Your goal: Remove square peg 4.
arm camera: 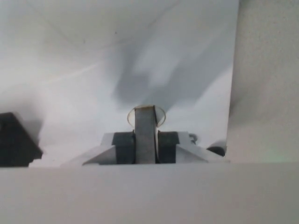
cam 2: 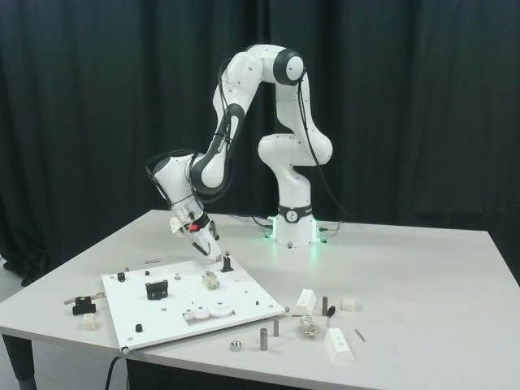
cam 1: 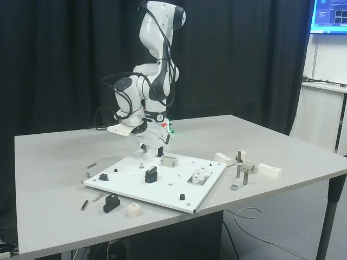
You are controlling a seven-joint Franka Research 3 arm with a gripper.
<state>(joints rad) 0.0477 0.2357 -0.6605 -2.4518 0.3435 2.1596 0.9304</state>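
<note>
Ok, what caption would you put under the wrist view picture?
Gripper shut on a grey square peg above the white board.

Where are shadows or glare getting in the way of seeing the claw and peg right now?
Wrist view: the claw, shut on the square peg, throws a broad grey shadow on the white board beyond it, with no glare on the peg. Second room view: even light, with a green glow at the arm's base.
</note>
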